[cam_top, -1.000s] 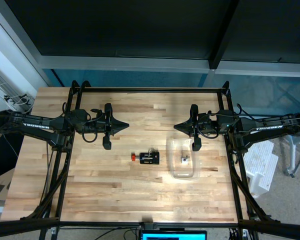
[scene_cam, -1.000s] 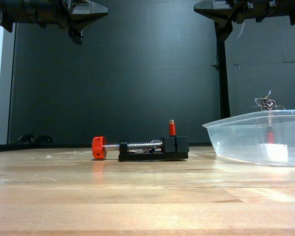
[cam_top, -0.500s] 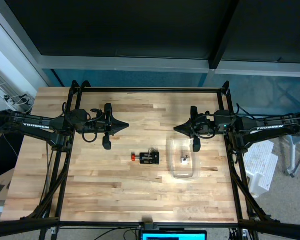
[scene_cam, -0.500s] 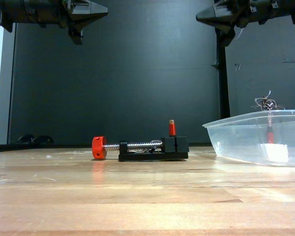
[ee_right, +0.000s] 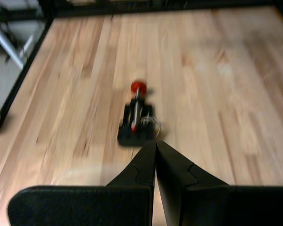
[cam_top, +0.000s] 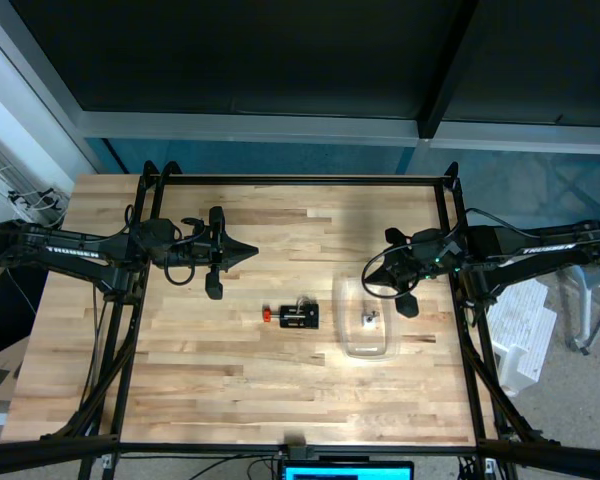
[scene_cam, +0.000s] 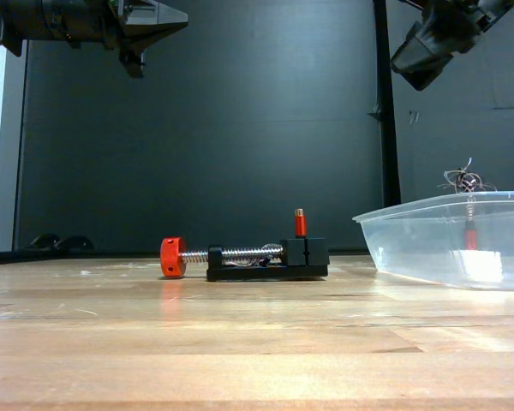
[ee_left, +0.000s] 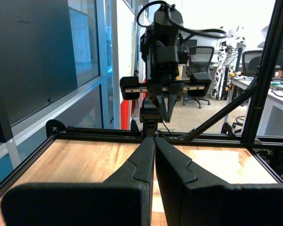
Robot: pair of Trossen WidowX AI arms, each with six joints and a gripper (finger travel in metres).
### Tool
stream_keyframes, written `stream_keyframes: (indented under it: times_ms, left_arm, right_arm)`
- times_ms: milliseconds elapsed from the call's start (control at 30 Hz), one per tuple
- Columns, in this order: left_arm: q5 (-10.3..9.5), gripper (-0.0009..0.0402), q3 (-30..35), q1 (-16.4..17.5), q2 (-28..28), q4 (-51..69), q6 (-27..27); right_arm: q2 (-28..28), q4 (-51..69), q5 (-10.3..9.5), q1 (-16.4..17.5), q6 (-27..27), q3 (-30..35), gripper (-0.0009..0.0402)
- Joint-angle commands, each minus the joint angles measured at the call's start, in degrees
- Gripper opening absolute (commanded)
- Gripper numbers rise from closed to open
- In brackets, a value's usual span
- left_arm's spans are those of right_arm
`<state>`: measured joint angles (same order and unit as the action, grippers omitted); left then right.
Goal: Pick the rca connector and install on the hub
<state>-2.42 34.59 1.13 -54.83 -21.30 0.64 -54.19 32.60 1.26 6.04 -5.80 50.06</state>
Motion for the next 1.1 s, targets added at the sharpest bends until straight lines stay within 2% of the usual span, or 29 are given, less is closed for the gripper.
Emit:
stream_keyframes:
  times_ms: [33,233,367,533,867,967,1100]
  left_arm:
    - [0.02,0.0001,0.0,0.0,0.0,0.0,0.0]
    - [0.02,0.0001,0.0,0.0,0.0,0.0,0.0]
    - [0.0,0.0001,0.0,0.0,0.0,0.0,0.0]
    - [0.02,0.0001,0.0,0.0,0.0,0.0,0.0]
    - [0.02,0.0001,0.0,0.0,0.0,0.0,0.0]
    - [0.0,0.0001,0.0,0.0,0.0,0.0,0.0]
    - [0.02,0.0001,0.0,0.0,0.0,0.0,0.0]
  right_arm:
    - [-1.9,5.6,0.13,1.1,-0.3,2.0,0.0]
    - [-5.8,13.5,0.26,3.1,-1.5,5.2,0.0001]
    - [-8.3,16.1,0.35,4.2,-2.8,6.1,0.0017]
    - [-11.3,20.6,0.5,4.5,-4.9,6.8,0.0057]
    - [-16.0,22.4,0.76,5.7,-7.5,6.7,0.0174]
    - [-17.8,22.4,0.85,6.7,-8.0,6.7,0.0189]
    - [-19.8,22.4,2.43,8.2,-8.6,6.7,0.019]
